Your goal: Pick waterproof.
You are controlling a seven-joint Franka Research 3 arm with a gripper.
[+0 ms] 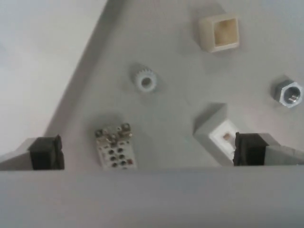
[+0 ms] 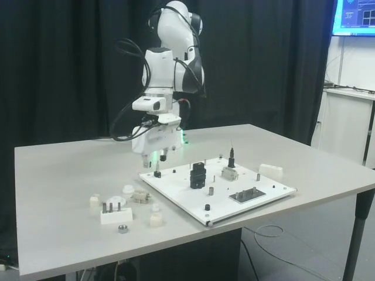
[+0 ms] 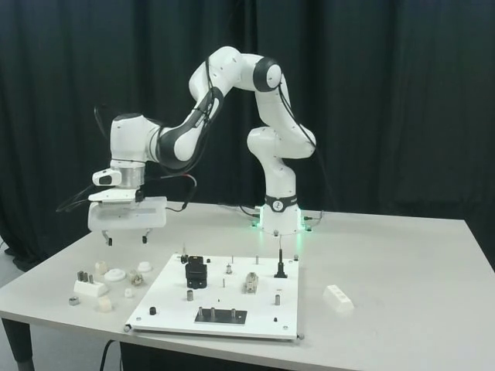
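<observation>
The waterproof connector (image 1: 115, 147) is a small whitish plug with rows of holes and metal pins, lying on the grey table (image 1: 175, 109). It also shows among loose parts beside the white board, in the first room view (image 2: 139, 196) and the second room view (image 3: 137, 279). My gripper (image 1: 147, 151) hangs well above the table, open and holding nothing, its black fingertips (image 1: 46, 153) spread wide. In the room views the gripper (image 2: 156, 158) (image 3: 126, 239) hovers over the board's near corner, above and slightly to the side of the connector.
Around the connector lie a small gear (image 1: 145, 80), a square open cup (image 1: 218, 32), a hex nut (image 1: 287, 92) and a white block with pegs (image 1: 216, 135). The white assembly board (image 2: 258, 202) carries black fixtures and pins. A white box (image 3: 339, 298) lies beyond it.
</observation>
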